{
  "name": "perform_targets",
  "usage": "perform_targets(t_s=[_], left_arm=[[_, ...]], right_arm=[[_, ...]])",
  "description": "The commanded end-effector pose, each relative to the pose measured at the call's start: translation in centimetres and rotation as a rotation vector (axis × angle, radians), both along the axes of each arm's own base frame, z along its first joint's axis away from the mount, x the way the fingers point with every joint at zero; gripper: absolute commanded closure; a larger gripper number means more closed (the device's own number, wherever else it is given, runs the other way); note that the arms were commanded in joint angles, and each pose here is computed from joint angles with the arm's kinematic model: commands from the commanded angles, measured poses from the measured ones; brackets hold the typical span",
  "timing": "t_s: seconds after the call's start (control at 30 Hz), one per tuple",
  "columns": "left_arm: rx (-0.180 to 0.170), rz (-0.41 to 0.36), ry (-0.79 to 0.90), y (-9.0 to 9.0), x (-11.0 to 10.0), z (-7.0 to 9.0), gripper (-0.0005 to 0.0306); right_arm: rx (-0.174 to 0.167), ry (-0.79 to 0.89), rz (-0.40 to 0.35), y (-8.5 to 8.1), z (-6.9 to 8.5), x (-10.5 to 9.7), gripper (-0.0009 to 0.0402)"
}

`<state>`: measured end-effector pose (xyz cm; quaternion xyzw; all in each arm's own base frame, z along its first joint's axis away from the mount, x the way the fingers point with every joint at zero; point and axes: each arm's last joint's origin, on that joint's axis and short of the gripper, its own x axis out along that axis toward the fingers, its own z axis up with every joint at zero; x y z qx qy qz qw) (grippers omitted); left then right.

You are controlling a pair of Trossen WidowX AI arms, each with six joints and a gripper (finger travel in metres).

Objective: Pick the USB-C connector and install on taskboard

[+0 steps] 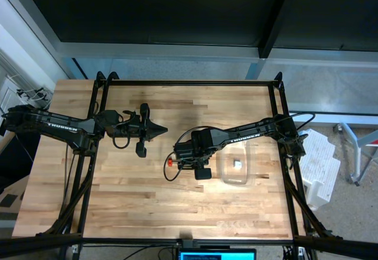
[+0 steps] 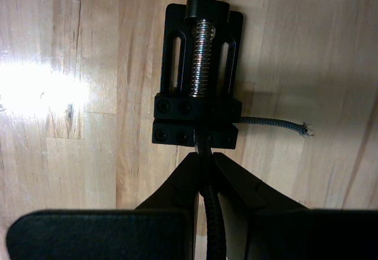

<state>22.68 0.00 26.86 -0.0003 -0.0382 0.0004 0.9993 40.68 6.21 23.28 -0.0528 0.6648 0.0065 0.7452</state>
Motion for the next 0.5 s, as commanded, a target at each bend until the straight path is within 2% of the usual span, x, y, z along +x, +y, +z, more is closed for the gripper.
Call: perform_targets(t_s=[0.03,0.3,0.5], left_arm=[[0.0,0.0,0.0,0.0,0.0,0.0,0.03],[0.0,0.0,0.0,0.0,0.0,0.0,0.03],[0.0,0.0,0.0,0.0,0.0,0.0,0.03]], right_arm=[[-0.001,0.008,-0.001,0.0,-0.3,0.0,0.0393],[0.0,-0.007,0.008,0.0,0.2,0.1,0.039],[0.003,-0.026,0.008,0.0,1.0,0.0,0.0347]])
